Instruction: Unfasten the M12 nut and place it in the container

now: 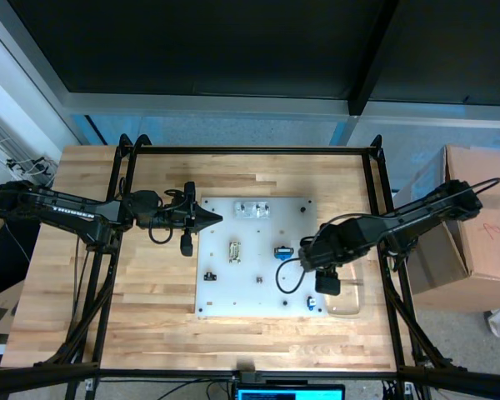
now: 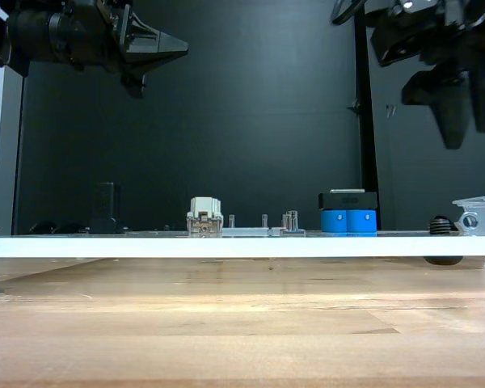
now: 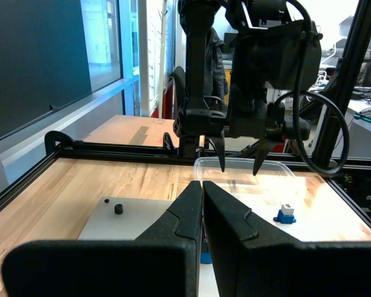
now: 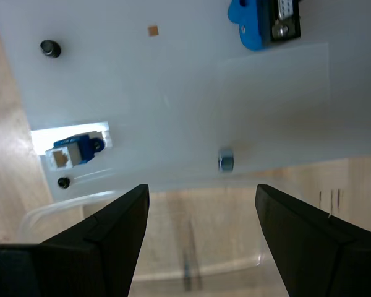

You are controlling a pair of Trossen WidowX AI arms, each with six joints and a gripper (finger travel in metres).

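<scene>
Status: unfastening looks done, placement not confirmed.

- The stud (image 2: 442,226) at the board's (image 4: 142,93) 5 o'clock shows bare black ribs in the low view, with nothing silver on top.
- The M12 nut (image 4: 226,159) is off the stud. It lies free on its side at the board's 3 o'clock edge, just beside the container (image 4: 198,241) rim.
- The right wrist view puts the nut on the board side of the edge line, not clearly inside the container.
- The low view shows a silver ring within the container's outline, but that angle can mislead. In the high view the arm covers the spot.
- So I cannot tell whether it is in or just short of the rim. I lean short.

Claws:
- The right claw (image 4: 202,189) has its fingers spread wide with nothing between them. It hangs well above the container's board-side rim, with the nut near below.
- The left claw (image 3: 202,184) has its fingers pressed together and is empty. It sits up high over the board's 10 o'clock area, pointing toward 3 o'clock, well apart from the nut.

Left to do, my read: if the nut is outside, descend on it, grip it, carry it toward 4 o'clock and release it inside the container on the table (image 1: 150,317). It is on its side at an edge, so it may roll when touched.
</scene>
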